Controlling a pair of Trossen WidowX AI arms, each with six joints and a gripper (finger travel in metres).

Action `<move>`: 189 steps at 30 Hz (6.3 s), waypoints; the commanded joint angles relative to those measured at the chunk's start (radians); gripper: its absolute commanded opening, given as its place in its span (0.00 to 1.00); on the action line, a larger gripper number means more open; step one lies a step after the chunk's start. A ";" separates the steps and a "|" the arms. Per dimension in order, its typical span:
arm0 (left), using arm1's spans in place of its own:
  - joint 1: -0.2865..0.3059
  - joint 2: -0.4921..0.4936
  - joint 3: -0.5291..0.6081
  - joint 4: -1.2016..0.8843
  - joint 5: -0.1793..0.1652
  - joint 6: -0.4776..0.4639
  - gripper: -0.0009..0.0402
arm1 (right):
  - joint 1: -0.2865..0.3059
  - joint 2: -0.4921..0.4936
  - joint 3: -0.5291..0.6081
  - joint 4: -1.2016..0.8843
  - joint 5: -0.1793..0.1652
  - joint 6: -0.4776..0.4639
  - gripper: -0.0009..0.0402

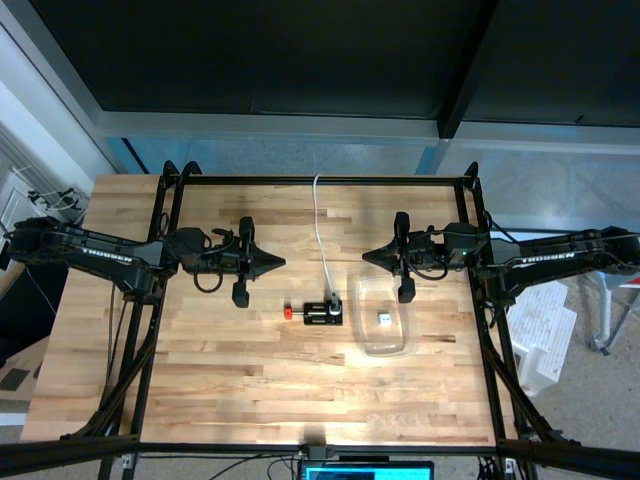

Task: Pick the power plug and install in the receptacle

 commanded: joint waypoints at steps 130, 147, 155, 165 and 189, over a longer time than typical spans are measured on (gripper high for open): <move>0.000 0.000 0.000 0.000 0.000 0.000 0.02 | 0.000 0.000 0.000 0.000 0.000 0.000 0.02; 0.000 0.000 0.000 0.000 0.000 0.000 0.02 | 0.000 0.000 0.000 0.000 0.000 0.000 0.02; 0.000 0.000 0.000 0.000 0.000 0.000 0.02 | 0.000 0.000 0.000 0.000 0.000 0.000 0.02; 0.000 0.000 0.000 0.000 0.000 0.000 0.02 | 0.000 0.000 0.000 0.000 0.000 0.000 0.02; 0.000 0.000 0.000 0.000 0.000 0.000 0.02 | 0.000 0.000 0.000 0.000 0.000 0.000 0.02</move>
